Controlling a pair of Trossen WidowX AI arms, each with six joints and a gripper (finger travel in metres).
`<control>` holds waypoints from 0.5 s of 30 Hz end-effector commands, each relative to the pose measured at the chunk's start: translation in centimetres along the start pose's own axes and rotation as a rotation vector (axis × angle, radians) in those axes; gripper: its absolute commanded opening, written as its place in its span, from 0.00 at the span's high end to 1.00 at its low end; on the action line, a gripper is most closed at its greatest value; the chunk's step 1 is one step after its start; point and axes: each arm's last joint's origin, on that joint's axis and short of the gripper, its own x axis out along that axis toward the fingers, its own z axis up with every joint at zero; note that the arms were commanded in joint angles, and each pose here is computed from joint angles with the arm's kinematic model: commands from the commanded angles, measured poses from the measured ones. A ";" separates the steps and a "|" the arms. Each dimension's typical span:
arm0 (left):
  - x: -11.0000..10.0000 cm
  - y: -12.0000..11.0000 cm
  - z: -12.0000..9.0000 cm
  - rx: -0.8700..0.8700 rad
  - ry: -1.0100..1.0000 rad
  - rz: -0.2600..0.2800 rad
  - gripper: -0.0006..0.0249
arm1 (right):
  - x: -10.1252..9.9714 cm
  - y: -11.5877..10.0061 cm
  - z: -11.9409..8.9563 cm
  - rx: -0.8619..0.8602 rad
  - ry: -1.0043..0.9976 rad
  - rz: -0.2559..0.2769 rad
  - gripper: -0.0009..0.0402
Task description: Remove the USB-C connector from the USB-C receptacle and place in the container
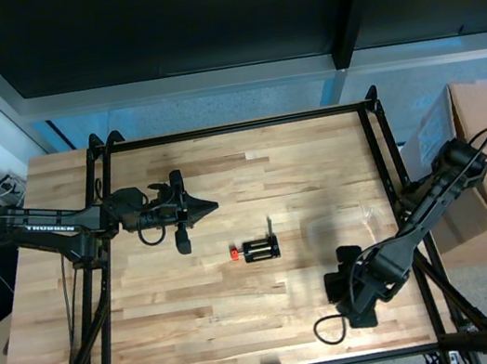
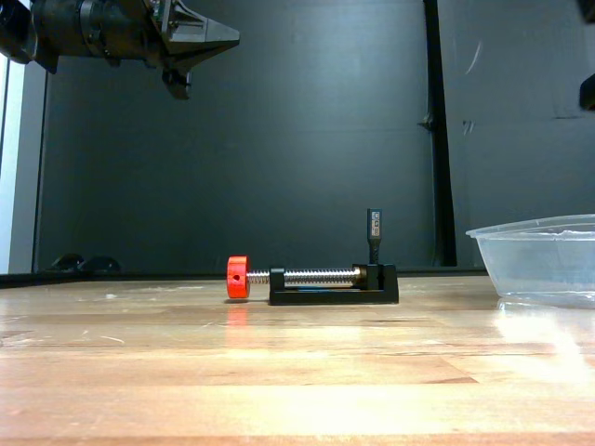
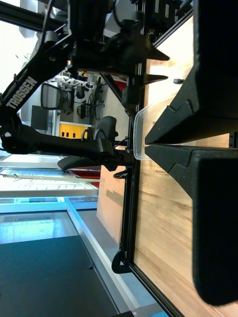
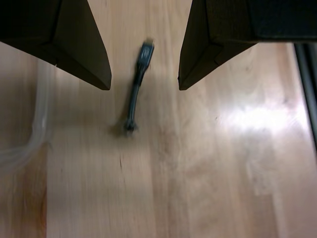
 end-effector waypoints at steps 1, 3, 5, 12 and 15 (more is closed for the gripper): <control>0.0 0.0 0.0 0.000 0.000 0.000 0.98 | 1.1 0.1 0.2 -0.004 -0.005 -0.038 0.52; 0.0 0.0 0.0 0.000 0.000 0.000 0.98 | 1.7 0.3 0.3 -0.018 -0.001 -0.038 0.52; 0.0 0.0 0.0 0.000 0.000 0.000 0.97 | 2.3 0.3 0.5 -0.021 -0.003 -0.038 0.52; 0.0 0.0 0.0 0.000 0.000 0.000 0.98 | 4.2 0.1 0.9 -0.034 -0.009 -0.031 0.52; 0.0 0.0 0.0 0.000 0.000 0.000 0.98 | 4.6 -0.3 1.0 -0.031 -0.014 -0.031 0.52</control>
